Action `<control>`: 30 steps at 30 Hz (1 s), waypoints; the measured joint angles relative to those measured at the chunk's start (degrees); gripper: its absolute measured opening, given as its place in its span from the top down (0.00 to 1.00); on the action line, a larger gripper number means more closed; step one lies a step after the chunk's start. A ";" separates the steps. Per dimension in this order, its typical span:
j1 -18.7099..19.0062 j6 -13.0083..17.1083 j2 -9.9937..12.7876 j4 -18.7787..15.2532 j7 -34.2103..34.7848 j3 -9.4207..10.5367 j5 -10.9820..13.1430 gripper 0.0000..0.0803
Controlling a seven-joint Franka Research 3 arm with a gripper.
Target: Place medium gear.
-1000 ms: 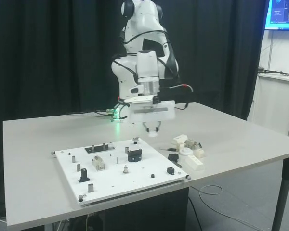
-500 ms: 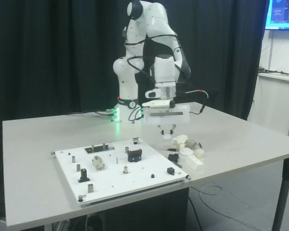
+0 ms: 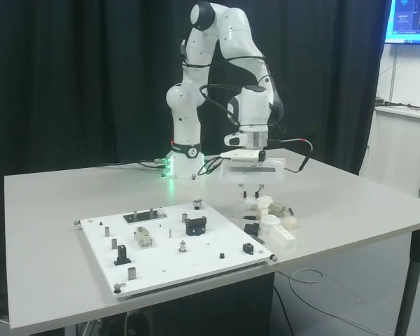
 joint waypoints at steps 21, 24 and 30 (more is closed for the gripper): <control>-0.06 -0.03 -0.02 -0.11 6.82 1.11 -9.24 0.02; -0.07 -0.04 -0.03 -0.11 7.22 1.15 -9.59 0.02; -0.12 -0.04 -0.07 -0.11 8.63 1.16 -10.03 0.01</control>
